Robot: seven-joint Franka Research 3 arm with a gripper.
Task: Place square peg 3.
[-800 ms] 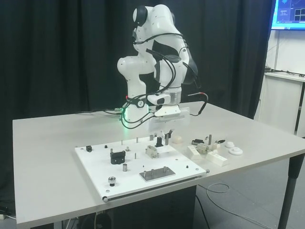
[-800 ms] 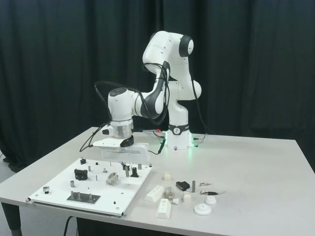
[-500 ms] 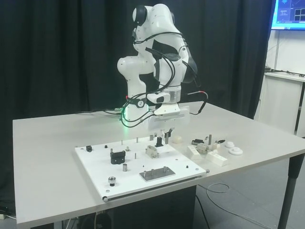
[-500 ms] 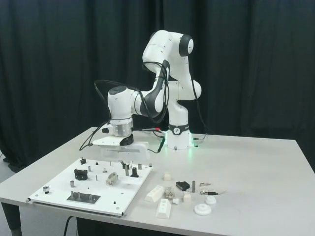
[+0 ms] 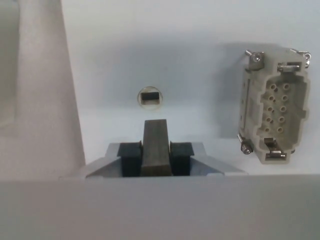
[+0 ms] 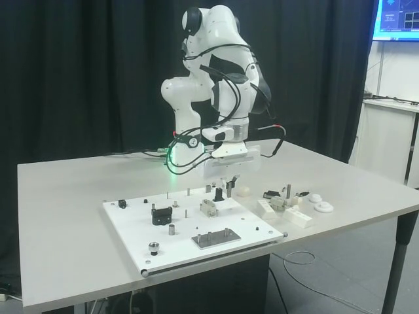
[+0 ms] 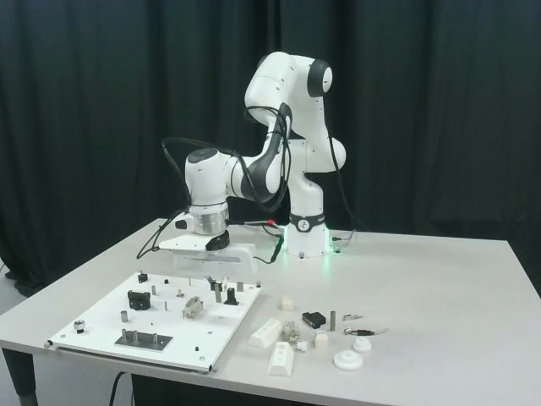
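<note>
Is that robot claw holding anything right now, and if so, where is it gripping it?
Yes. The gripper holds a square peg, its black fingers clamping the peg's upper end on two opposite sides; the lower end hangs free above the white board.

Square peg (image 5: 154,148) base hidden between tool (image 5: 155,159) fingers; connector (image 5: 272,107) edge cut off.

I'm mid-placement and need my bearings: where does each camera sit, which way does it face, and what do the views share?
Wrist view: on the arm's wrist, looking down at the white board; the gripper shows, shut on the square peg, near a square hole.
First room view: off the table, facing the whole arm across the board's front edge.
Second room view: off the table's other side, facing the arm.
Both room views share arm, board and loose parts.
</note>
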